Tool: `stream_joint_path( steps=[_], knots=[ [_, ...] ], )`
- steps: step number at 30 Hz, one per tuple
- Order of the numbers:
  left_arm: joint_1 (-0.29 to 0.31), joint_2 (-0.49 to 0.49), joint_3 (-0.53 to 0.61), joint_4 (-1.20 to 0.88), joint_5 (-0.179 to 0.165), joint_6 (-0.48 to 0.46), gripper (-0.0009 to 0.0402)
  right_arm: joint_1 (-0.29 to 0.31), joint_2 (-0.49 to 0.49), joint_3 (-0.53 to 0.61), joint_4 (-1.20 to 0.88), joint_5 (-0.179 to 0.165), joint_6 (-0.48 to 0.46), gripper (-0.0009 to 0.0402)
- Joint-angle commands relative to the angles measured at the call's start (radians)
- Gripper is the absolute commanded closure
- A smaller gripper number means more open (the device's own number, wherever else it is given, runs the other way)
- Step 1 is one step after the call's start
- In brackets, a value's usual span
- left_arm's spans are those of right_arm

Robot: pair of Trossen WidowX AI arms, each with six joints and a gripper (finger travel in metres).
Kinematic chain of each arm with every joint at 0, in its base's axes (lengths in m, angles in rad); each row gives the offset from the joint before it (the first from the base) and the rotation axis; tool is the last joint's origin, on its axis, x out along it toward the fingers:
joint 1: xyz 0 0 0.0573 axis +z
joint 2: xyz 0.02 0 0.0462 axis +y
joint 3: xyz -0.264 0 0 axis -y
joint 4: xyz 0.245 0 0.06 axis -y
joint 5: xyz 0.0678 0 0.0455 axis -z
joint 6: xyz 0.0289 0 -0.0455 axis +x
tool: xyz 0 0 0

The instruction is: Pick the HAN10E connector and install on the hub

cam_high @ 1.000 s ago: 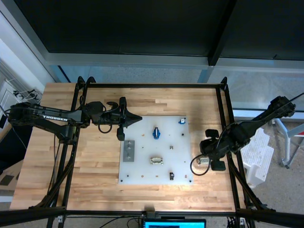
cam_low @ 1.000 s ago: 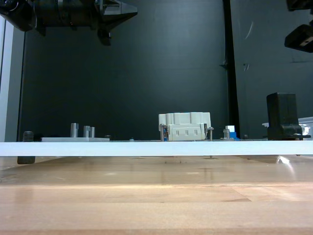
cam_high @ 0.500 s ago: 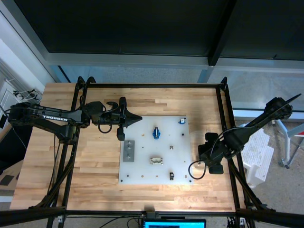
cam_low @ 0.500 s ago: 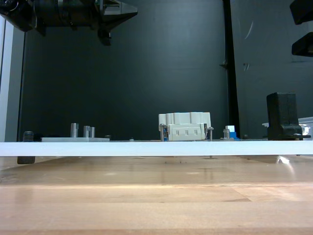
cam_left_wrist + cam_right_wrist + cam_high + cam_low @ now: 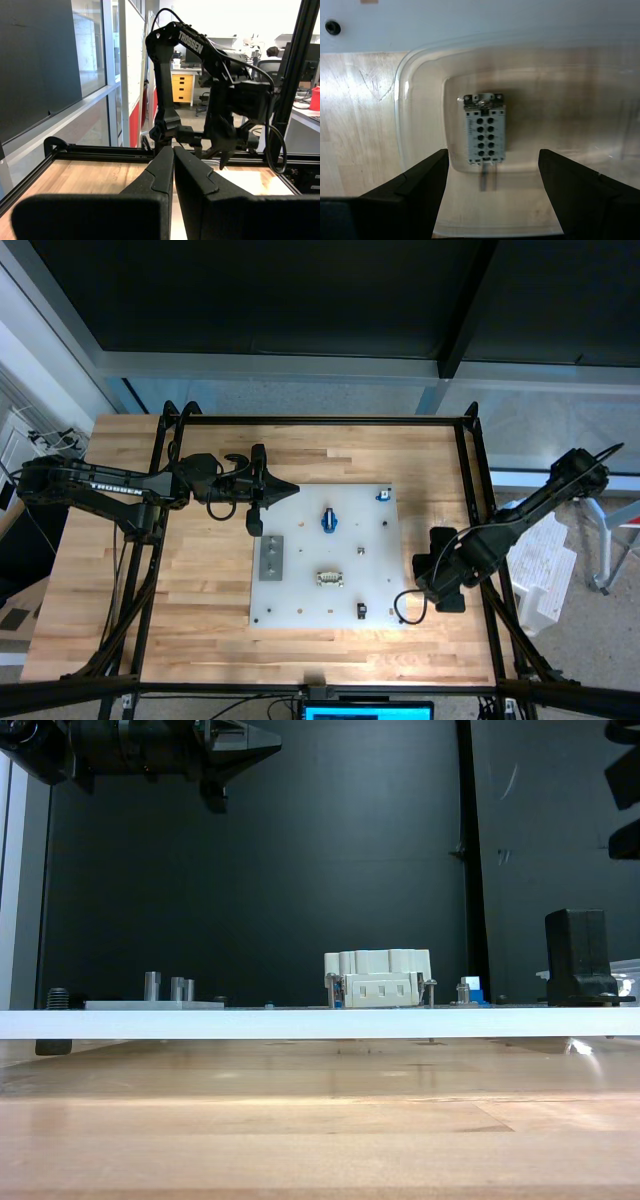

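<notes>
**A:** How was the right arm posed?

**B:** It reached in from the worktop's (image 5: 200, 620) right edge, sloping down and inward, with its wrist bent so that the right gripper (image 5: 440, 575) pointed straight down just beside the white plate's (image 5: 300, 612) right edge.

**A:** And its jaws?

**B:** They were spread wide. In the wrist view the right gripper (image 5: 492, 156) looked down into a clear tray (image 5: 400, 100). The HAN10E connector (image 5: 484, 135) lay flat on the tray's floor with its rows of contact holes facing up. It sat in line with the gap between the jaws, and neither jaw touched it.

**A:** Where was the hub?

**B:** The hub (image 5: 330, 580) was fixed on the white plate, near the middle of its near half and well apart from the tray. From the low view the hub (image 5: 378, 980) stood upright with nothing on top.

**A:** And the left arm?

**B:** It was stretched out level from the left edge, high above the worktop. The left gripper (image 5: 275, 490) pointed right, over the plate's far left corner. Its jaws were pressed together, as the left gripper (image 5: 173, 165) showed in its own view.
</notes>
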Motion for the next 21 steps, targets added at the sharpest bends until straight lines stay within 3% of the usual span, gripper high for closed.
stream_joint_path(
  steps=[1, 21],
  knots=[
    [0.000, 0.000, 0.000, 0.001, 0.000, 0.000, 0.0393, 0.002, 0.010, -0.022, 0.042, 0.001, -0.002, 0.0129],
    [0.000, 0.000, 0.000, 0.000, 0.000, 0.000, 0.0393, 0.004, 0.010, -0.130, 0.171, 0.002, 0.001, 0.0142]
  ],
)
